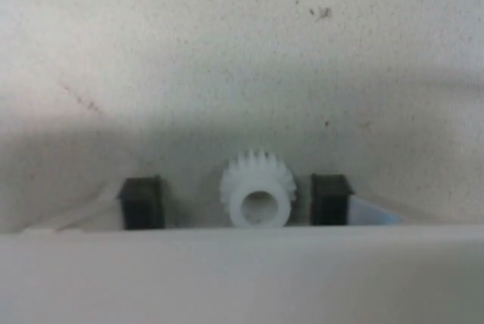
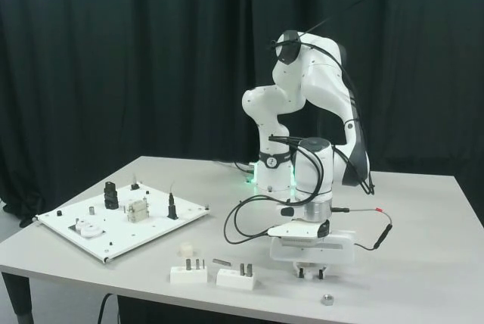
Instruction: Pick small gear.
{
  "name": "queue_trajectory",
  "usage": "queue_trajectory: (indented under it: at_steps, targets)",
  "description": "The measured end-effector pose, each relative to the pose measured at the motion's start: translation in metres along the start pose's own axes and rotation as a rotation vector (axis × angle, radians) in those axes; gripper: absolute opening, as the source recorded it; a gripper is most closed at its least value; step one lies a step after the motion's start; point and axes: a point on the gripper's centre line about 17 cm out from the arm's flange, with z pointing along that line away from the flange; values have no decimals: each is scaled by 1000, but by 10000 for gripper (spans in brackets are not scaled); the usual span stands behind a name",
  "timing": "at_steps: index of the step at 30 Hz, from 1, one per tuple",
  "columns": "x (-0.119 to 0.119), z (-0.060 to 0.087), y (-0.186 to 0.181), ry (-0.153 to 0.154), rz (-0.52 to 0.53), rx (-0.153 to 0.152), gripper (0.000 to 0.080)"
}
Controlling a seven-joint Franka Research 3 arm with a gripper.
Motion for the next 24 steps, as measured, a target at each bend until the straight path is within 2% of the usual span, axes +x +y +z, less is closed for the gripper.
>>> queue_trajectory:
  at_steps: [1, 2, 6, 7, 12, 13, 24]
  targets:
    - [0, 0, 0, 0, 0, 0, 616]
    - [0, 0, 0, 1, 0, 0, 440]
    - [1, 0, 0, 3, 2, 0, 440]
    - [1, 0, 1, 3, 3, 0, 238]
    - [1, 0, 2, 4, 6, 0, 238]
    - [2, 0, 2, 5, 7, 0, 201]
    - [8, -8, 6, 20, 21, 3, 201]
